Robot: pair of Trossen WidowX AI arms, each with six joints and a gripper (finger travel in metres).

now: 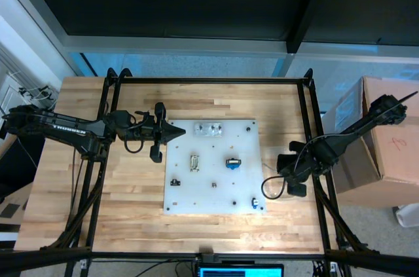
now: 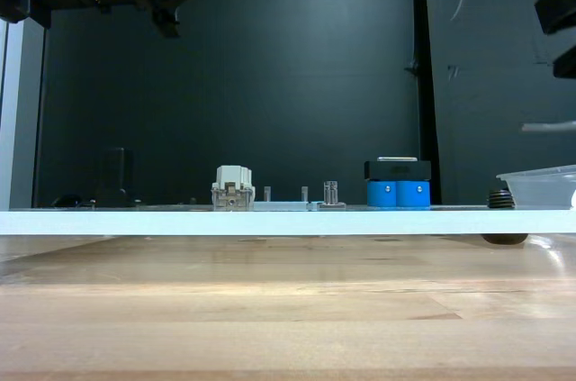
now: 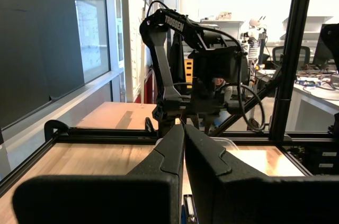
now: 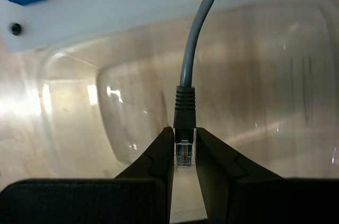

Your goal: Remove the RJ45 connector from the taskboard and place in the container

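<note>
step: seemingly placing | right pincer (image 4: 184,135) gripping RJ45 (image 4: 184,154) over container (image 4: 265,102) near table's (image 1: 131,224) right edge; next: likely needing lowering, releasing | left pincer (image 3: 184,128) closed, empty, hovering at board's (image 1: 216,188) left edge

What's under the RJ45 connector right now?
The clear container, its near part hidden by the right gripper, which holds the RJ45 connector over it. Left gripper, shut, hangs above the taskboard's left edge.

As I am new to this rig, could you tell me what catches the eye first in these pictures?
The RJ45 connector, with its grey cable, is clamped in the right claw over the clear container, off the taskboard's right side, clear of its seat. The left claw hangs shut and empty above the taskboard's left edge.
</note>
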